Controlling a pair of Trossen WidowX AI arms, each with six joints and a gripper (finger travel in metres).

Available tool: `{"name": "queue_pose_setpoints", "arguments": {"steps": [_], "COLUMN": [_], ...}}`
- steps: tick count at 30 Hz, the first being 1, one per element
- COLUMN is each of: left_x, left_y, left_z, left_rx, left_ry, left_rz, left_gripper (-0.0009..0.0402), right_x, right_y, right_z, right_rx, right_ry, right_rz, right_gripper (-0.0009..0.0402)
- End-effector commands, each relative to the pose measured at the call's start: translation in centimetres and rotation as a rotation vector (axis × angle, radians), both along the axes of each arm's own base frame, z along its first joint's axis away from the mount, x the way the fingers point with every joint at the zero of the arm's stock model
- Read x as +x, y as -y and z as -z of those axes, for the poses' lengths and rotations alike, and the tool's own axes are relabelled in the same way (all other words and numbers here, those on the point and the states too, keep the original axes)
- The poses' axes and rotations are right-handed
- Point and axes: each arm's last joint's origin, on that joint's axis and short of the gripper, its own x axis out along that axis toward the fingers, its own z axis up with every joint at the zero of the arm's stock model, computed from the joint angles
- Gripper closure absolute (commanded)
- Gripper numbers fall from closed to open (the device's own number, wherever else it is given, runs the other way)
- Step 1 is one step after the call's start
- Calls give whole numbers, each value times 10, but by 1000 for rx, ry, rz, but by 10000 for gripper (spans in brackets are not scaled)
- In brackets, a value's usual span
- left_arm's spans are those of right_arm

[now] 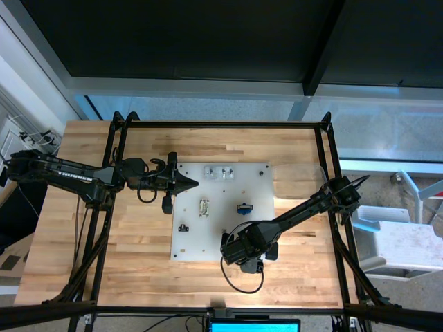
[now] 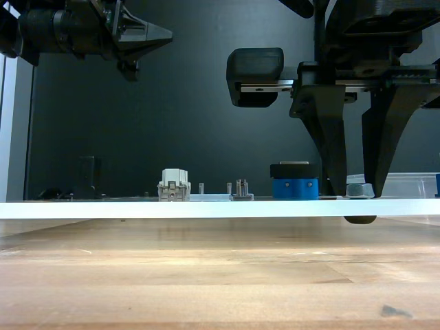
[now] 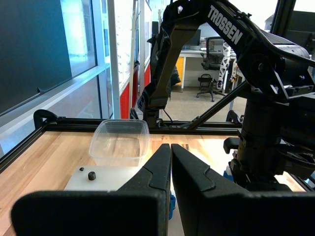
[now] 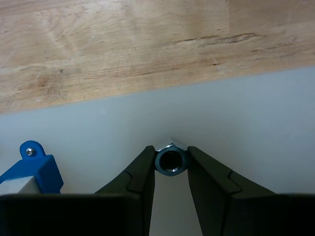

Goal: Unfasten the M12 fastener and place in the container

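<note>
The small silver hexagonal nut [image 4: 171, 160], at the near right edge of the white plastic board [image 4: 256, 128], is pinched across its flats by the right gripper [image 4: 171, 150]; it is judged light and slippery. The left gripper [image 3: 171, 149], pressed together, is parked above the left edge.

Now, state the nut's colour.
Silver nut, right wrist view, in right gripper; left gripper over board's left edge.

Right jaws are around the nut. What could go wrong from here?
The right gripper pinches the M12 nut only at its jaws' tips; it may slip when turned or lifted. The container sits right of the board, so a weak hold could drop the nut underway. The left gripper hangs shut, far left.
</note>
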Motion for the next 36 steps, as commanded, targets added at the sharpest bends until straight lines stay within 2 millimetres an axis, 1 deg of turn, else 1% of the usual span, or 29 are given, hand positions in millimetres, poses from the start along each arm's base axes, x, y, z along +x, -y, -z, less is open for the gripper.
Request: {"name": "queue_pose_setpoints", "arguments": {"steps": [1, 4, 14, 17, 20, 22, 24, 26, 28, 32, 36], "left_x": [0, 0, 0, 0, 0, 0, 0, 0, 0, 0, 0], "left_y": [0, 0, 0, 0, 0, 0, 0, 0, 0, 0, 0], "left_z": [0, 0, 0, 0, 0, 0, 0, 0, 0, 0, 0], "left_rx": [0, 0, 0, 0, 0, 0, 0, 0, 0, 0, 0], "left_ry": [1, 1, 1, 0, 1, 0, 0, 1, 1, 1, 1], "left_rz": [0, 0, 0, 0, 0, 0, 0, 0, 0, 0, 0], "left_gripper": [393, 393, 393, 393, 393, 393, 393, 393, 393, 393, 393], "right_x": [0, 0, -3, -6, -9, -10, -11, -12, -14, -19, -20], "right_y": [0, 0, 0, -1, 0, 0, 0, 1, 0, -2, -5], "right_z": [0, 0, -5, -12, -19, -25, -29, -33, -35, -34, -30], "right_rx": [-1, -1, 1, 6, 26, 54, 86, 125, 155, 186, 248], "right_ry": [-4, -5, -2, 3, 12, 20, 24, 23, 19, 9, -20], "right_rz": [4, 4, 9, 21, 120, 252, 426, 633, 796, 966, 1095], "right_gripper": [375, 347, 206, 181, 171, 172, 177, 186, 202, 251, 328]}}
